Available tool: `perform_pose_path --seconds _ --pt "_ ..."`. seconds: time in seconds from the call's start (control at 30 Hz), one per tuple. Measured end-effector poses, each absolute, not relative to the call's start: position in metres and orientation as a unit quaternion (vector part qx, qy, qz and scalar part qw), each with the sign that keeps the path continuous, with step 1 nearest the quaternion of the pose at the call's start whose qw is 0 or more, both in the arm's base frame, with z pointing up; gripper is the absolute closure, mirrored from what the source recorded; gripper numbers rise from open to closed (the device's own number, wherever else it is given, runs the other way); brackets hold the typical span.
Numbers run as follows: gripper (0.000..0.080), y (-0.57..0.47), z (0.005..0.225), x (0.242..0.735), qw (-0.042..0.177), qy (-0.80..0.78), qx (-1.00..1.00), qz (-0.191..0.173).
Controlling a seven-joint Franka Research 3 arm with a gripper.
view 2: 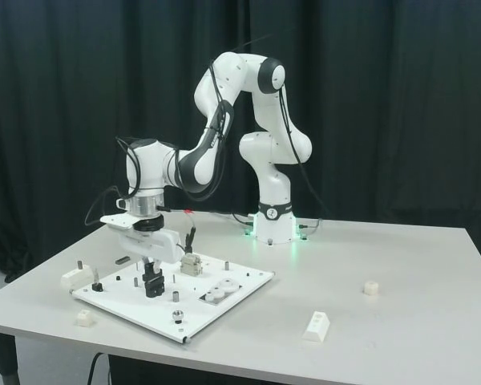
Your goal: Insert D-SUB.
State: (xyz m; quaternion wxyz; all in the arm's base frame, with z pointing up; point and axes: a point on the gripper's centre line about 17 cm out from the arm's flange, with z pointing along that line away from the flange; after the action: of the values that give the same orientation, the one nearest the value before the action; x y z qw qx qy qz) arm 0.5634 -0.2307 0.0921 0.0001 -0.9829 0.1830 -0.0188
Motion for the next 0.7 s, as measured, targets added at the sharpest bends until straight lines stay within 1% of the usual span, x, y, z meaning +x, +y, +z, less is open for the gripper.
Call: perform_pose_path --seconds 0.7 --pt "0.0649 -0.2373 0.0925 0.5708 -0.002 0.188 -0.982 -0.023"
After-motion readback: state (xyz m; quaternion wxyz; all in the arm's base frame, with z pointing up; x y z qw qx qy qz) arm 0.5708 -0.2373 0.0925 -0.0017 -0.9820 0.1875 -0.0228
